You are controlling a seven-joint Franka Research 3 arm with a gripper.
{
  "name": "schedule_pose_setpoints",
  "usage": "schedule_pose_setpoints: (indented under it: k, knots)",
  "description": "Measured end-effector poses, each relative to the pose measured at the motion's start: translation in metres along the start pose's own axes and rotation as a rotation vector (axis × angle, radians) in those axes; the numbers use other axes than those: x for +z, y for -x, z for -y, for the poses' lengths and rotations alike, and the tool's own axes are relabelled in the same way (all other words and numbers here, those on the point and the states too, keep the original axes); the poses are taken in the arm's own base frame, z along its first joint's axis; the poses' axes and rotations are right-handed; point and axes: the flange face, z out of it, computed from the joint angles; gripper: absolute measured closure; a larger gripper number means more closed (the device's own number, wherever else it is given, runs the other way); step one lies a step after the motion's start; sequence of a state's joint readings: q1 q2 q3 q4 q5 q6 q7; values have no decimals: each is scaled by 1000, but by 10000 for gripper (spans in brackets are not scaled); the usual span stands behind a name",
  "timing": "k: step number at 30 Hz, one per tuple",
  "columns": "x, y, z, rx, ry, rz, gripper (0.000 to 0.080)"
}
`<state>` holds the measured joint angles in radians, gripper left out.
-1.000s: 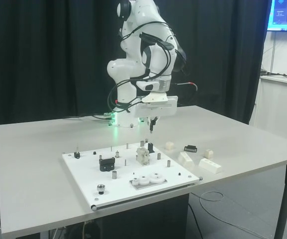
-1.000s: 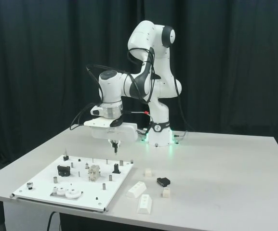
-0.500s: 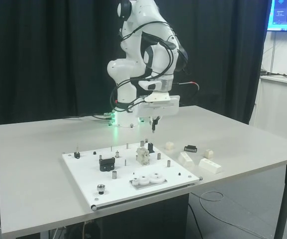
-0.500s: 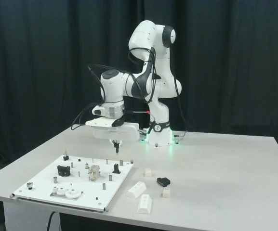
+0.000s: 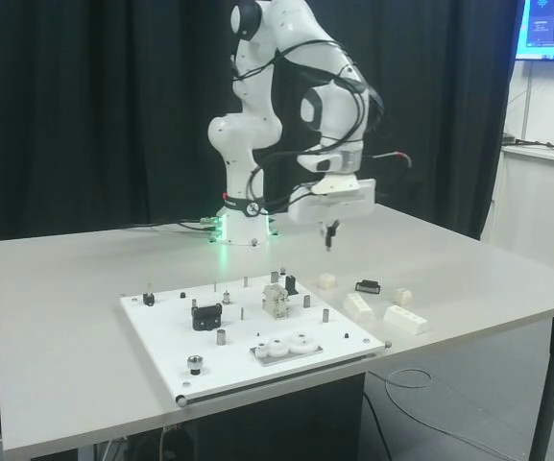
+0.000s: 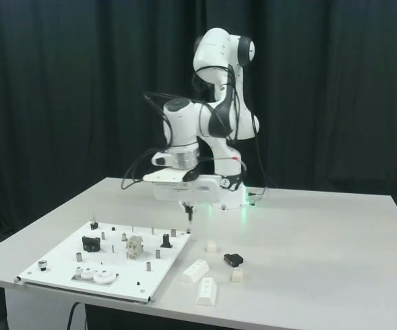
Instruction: Place USB.
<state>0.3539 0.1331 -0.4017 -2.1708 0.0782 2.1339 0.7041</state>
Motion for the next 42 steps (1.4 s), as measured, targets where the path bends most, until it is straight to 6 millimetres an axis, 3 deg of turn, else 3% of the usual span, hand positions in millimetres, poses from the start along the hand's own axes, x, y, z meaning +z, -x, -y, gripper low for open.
schedule_pose_setpoints:
  k: [16,24,36,37,42]
  knots:
    - [2,87,83,-23,-42,-36,736]
    - [15,125,115,-38,-61,-73,736]
    - [39,157,143,-36,-71,-113,736]
    - [41,159,145,-35,-73,-116,663]
    - [44,165,150,-33,-74,-127,663]
